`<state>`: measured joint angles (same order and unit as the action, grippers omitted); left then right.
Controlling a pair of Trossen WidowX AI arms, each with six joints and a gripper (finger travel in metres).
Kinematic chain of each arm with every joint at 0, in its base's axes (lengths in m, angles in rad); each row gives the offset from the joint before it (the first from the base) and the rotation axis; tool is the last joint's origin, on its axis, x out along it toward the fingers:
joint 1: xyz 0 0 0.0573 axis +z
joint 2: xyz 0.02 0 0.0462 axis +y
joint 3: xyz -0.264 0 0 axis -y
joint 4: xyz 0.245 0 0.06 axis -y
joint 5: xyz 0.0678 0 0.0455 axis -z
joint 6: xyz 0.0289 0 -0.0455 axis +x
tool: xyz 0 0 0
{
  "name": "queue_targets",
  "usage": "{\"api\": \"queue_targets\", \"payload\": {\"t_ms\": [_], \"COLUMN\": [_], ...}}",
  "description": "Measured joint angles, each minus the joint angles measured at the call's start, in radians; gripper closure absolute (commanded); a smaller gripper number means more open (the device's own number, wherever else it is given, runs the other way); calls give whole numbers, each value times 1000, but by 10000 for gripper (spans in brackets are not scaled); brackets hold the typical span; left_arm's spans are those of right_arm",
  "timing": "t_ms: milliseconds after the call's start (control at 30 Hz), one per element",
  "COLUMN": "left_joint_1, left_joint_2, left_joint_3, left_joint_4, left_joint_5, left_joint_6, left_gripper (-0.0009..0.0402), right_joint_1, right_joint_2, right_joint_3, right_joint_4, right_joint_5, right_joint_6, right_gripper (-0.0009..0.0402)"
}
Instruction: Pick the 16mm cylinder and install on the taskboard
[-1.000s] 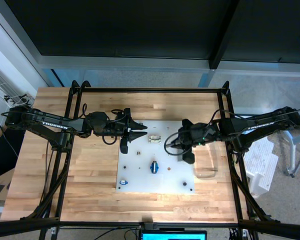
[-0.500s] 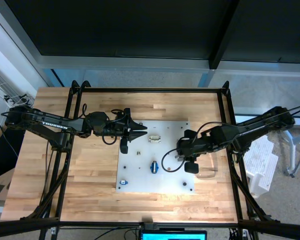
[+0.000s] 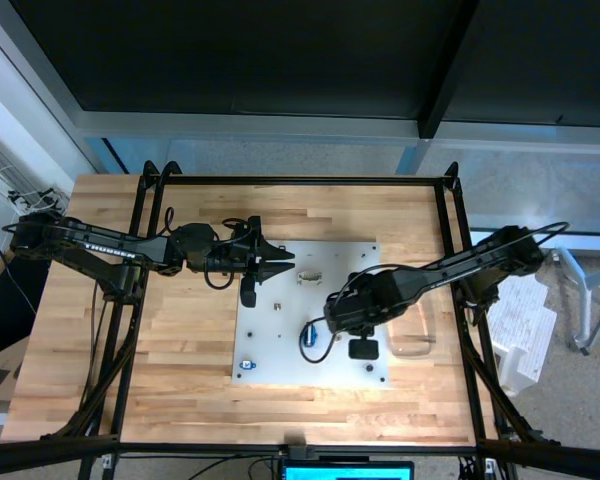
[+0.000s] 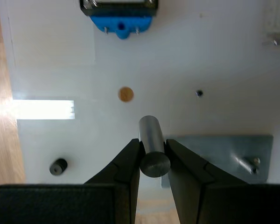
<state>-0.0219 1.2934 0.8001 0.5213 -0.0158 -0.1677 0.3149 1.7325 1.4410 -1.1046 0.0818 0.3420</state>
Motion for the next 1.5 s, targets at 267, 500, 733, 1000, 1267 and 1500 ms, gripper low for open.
{"api": "queue_targets", "payload": {"t_ms": [267,500,733,1000,1267,1500], "left_joint_1": [0,0,0,0,0,0], "left_joint_2": [0,0,0,0,0,0], "left_joint_3": [0,0,0,1,1,1], "left_joint_4": [0,0,0,0,0,0], "left_joint_5": [0,0,0,0,0,0], "left_joint_6": [0,0,0,0,0,0], "left_gripper": [312,312,312,312,312,312], "right_joint_1": [2,2,6,8,11,11], "right_joint_2": [118,183,210,227,228,228], "right_joint_3": [106,138,140,138,124,102], "right_joint_4": [-25,-44,-42,-34,-23,8], "right_joint_5": [-8,-32,-34,-33,-31,-31], "right_joint_6": [-15,-15,-15,-18,-21,-19], "right_gripper": [389,389,389,389,389,389]}}
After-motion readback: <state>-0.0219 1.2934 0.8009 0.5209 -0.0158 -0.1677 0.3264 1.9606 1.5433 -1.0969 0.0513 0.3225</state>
